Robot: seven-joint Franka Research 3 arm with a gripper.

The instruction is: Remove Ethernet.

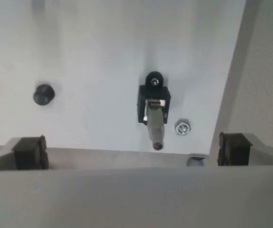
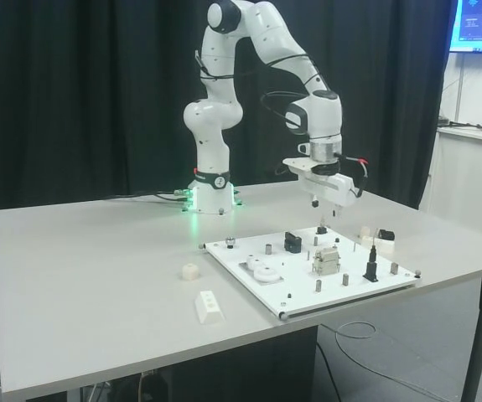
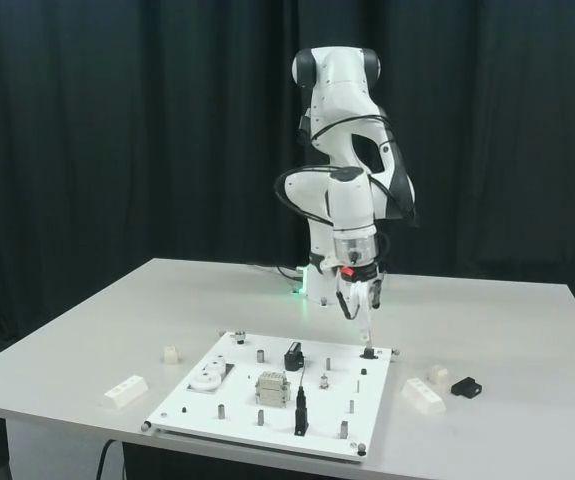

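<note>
I have the gripper (image 1: pixel 131 151) hanging above the white board (image 2: pixel 249 251), over its far corner, fingers (image 1: pixel 30 153) spread wide with nothing between them. Straight below in the wrist view is the Ethernet plug (image 1: pixel 154 122) — seated in its black socket (image 1: pixel 154 102) on the board, its boot sticking out toward the camera, clear of both fingertips. A hex nut (image 1: pixel 182 128) sits just beside the socket, and a black round knob (image 1: pixel 43 94) lies well apart from it. From the room cameras, the socket (image 3: pixel 368 352) is near the board's far edge. A black block (image 3: pixel 465 386) rests on the grey table (image 2: pixel 81 260), off the board.
</note>
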